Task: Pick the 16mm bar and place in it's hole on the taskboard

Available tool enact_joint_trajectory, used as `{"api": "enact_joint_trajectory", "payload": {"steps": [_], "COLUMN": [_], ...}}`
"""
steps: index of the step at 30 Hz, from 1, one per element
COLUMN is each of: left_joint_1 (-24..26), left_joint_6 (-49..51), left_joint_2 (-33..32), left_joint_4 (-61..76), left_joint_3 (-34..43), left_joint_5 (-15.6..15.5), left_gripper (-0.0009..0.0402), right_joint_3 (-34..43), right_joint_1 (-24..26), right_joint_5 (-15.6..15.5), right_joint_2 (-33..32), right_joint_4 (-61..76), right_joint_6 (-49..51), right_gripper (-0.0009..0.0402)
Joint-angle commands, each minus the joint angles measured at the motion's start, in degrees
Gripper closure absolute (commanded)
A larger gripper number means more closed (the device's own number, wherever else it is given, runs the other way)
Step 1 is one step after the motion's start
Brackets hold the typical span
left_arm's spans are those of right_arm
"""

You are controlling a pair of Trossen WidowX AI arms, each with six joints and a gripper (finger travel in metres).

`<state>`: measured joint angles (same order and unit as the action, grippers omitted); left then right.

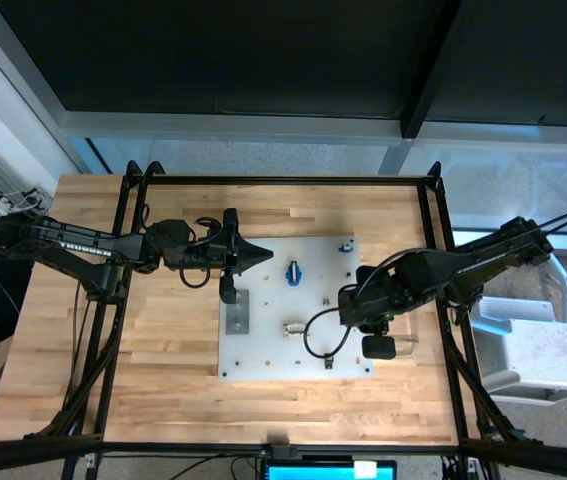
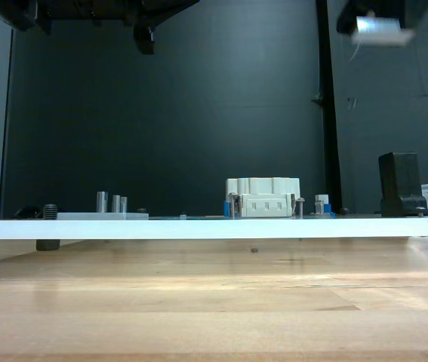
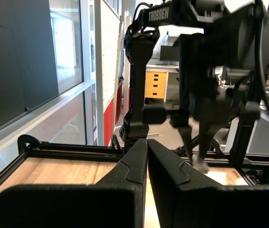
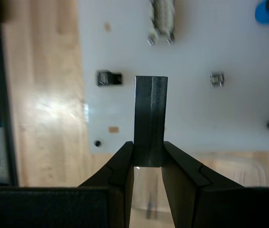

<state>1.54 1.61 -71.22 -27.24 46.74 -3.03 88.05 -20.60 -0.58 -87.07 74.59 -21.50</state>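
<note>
Table (image 1: 83, 380) carries the white board (image 1: 273, 355) in the middle, with both arms reaching in over it.

Left arm (image 1: 63, 245) stretches in level from the left. Right arm (image 1: 483, 255) bends in from the right and points down at the board's near right corner.

Left gripper (image 1: 261, 256) hangs over the board's far left part, well above it. Its fingers (image 3: 134, 166) are pressed together with nothing between them.

Right gripper (image 4: 147, 156) is the busy one. Its fingers are clamped on the upper end of the bar (image 4: 151, 109), which hangs straight down from them. From table height, the bar is up in the air and well clear of everything on the board, so it is held, not seated.

On the board's left side sits a grey plate (image 1: 238, 318) with a few short pegs (image 2: 102, 201) standing on it. That is well away from where the bar hangs. Which opening is meant for the 16mm bar, I can't tell.

As for progress, the pick looks done, with the bar firmly gripped and lifted. My read is that the whole placing half is left: carry it across to its hole, line it up upright, lower it in, and let go. Nothing here shows the bar over any hole yet.
</note>
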Motion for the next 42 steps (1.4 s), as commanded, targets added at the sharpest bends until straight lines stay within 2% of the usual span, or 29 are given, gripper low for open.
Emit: {"api": "enact_joint_trajectory", "payload": {"steps": [1, 11, 16, 19, 21, 34, 42], "left_joint_1": [-0.02, 0.0, 0.02, 0.0, 0.09, 1.11, 1.49], "left_joint_6": [-0.02, 0.2, 1.64, 1.81, 2.43, 4.28, 4.2], "left_joint_2": [-0.02, -0.02, -0.02, -0.02, -0.02, -0.02, -0.02], "left_joint_4": [-0.02, -0.13, 0.13, 0.7, 3.04, 13.4, 15.02], "left_joint_3": [0.02, 0.11, 0.13, 0.15, 0.59, 1.6, 1.6], "left_joint_5": [0.02, 0.07, 0.87, 3.06, 3.1, 3.43, 2.71], "left_gripper": [0.0393, 0.0393, 0.0393, 0.0393, 0.0388, 0.0244, 0.021], "right_joint_3": [3.39, 8.41, 10.19, 12.22, 13.94, 28.94, 35.78], "right_joint_1": [1.68, 9.14, 12.48, 13.27, 13.49, 14.93, 15.78], "right_joint_5": [-1.09, -1.46, -2.16, -2.1, -2.08, -2.03, -1.9], "right_joint_2": [-0.04, -0.04, -1.49, -2.89, -4.11, -14.99, -20.65], "right_joint_4": [1.31, 6.38, 7.21, 6.97, 7.06, 7.56, 7.65], "right_joint_6": [1.77, 7.26, 10.16, 11.78, 12.28, 16.5, 19.12], "right_gripper": [0.0393, 0.0393, 0.0393, 0.0393, 0.0393, 0.0393, 0.0393]}}
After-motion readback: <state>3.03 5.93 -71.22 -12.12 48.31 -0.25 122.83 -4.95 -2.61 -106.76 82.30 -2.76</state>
